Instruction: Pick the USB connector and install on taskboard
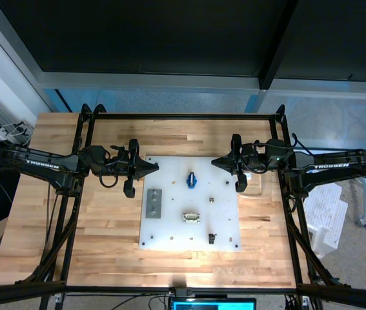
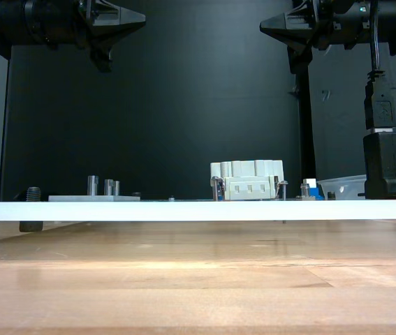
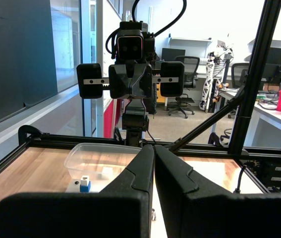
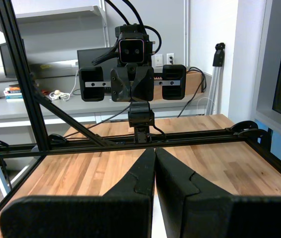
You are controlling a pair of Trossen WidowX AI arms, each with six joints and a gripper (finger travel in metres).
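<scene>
Left gripper (image 1: 155, 166) and right gripper (image 1: 214, 163), both closed, hover over the taskboard's (image 1: 170, 227) 10 and 2 o'clock corners. Tray (image 1: 258, 188) lies at 3 o'clock. USB connector (image 2: 380, 112) stands upright in socket (image 2: 387, 167).

Clear tray (image 3: 81, 157) on wood table (image 1: 53, 213), rt side.

The taskboard (image 1: 170, 177) lay flat in the middle of the wooden table (image 1: 60, 219), carrying a grey block (image 1: 153, 203) toward its left side, a blue connector (image 1: 191, 180) near its far middle, a silver D-shaped connector (image 1: 192, 217) nearer the centre and a small black socket (image 1: 212, 238) by its near right corner. The left gripper (image 1: 153, 166) hung over the board's far left corner and the right gripper (image 1: 215, 163) over its far edge, both pointing inward with fingers pressed together. A clear plastic tray (image 1: 258, 186) sat just beside the board's right edge.
</scene>
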